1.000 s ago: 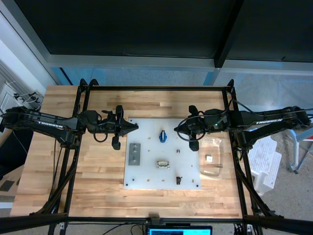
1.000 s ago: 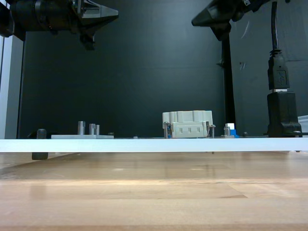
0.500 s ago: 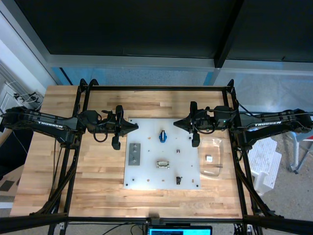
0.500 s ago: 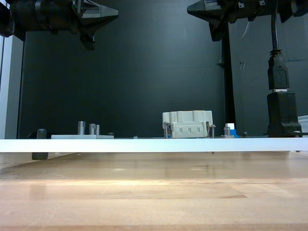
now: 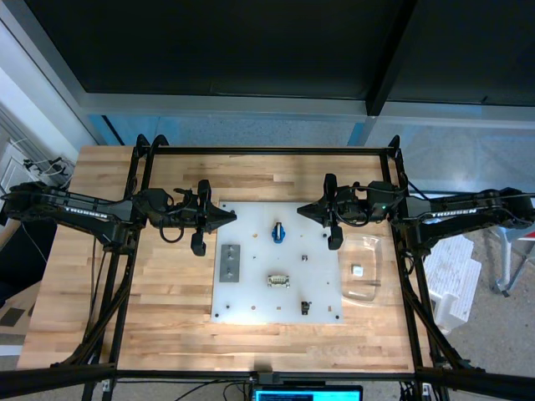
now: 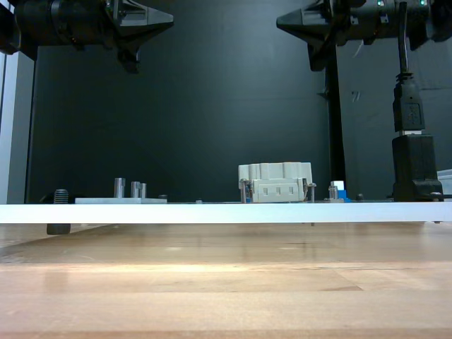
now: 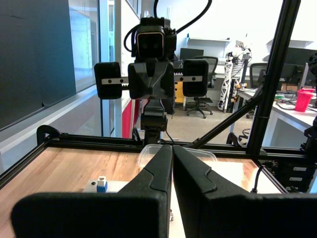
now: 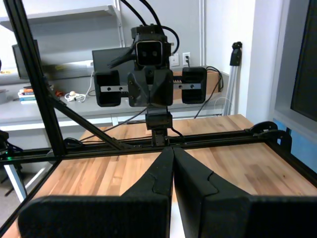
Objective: Pick the USB connector and install on taskboard
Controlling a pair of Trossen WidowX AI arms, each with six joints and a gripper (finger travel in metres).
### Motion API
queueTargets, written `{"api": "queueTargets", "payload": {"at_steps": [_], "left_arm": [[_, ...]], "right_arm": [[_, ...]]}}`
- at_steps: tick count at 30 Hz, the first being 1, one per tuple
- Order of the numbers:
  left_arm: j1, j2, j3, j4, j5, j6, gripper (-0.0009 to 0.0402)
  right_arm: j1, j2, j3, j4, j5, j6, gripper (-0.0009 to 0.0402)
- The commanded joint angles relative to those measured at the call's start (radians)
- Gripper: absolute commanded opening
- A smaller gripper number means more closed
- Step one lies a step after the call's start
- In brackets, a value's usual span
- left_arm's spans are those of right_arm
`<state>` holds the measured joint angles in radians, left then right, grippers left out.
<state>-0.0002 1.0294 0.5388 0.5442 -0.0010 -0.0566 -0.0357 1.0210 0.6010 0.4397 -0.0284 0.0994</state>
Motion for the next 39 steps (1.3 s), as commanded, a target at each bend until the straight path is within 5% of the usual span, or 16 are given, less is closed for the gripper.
{"api": "queueTargets", "payload": {"at_steps": [1, 39], "left_arm": [[0.0, 0.0, 0.0, 0.0, 0.0, 0.0, 0.0], [0.0, 0.0, 0.0, 0.0, 0.0, 0.0, 0.0]], "right_arm": [[0.001, 0.001, -0.005, -0.001, 0.0, 0.0, 0.0], [0.001, 0.002, -0.015, 0.014, 0.002, 0.015, 0.0]]}}
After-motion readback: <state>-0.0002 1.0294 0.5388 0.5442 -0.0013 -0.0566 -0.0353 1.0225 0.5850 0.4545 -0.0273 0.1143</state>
